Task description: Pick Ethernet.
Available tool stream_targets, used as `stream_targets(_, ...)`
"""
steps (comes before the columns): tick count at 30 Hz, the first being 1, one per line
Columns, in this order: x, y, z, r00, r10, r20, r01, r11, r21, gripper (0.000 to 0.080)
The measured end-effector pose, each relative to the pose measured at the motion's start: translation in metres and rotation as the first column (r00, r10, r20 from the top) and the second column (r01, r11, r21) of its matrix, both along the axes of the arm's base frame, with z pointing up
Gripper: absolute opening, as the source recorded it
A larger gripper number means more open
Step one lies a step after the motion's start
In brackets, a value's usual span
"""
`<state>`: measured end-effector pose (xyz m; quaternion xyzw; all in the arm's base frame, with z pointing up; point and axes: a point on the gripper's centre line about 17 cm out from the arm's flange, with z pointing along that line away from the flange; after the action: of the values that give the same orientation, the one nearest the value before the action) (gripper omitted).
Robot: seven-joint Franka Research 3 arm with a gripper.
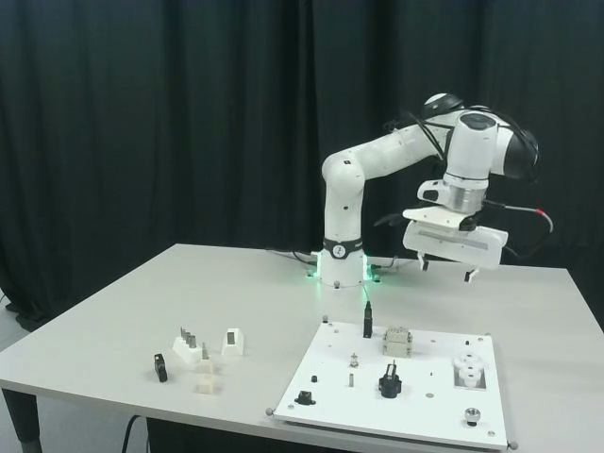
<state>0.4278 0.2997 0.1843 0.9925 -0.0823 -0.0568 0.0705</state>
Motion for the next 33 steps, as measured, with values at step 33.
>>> stream_targets(33,0.024,-0.059,-0.030,0.999,0.048,-0.010,-0.049,0.999,-0.019,0.0800)
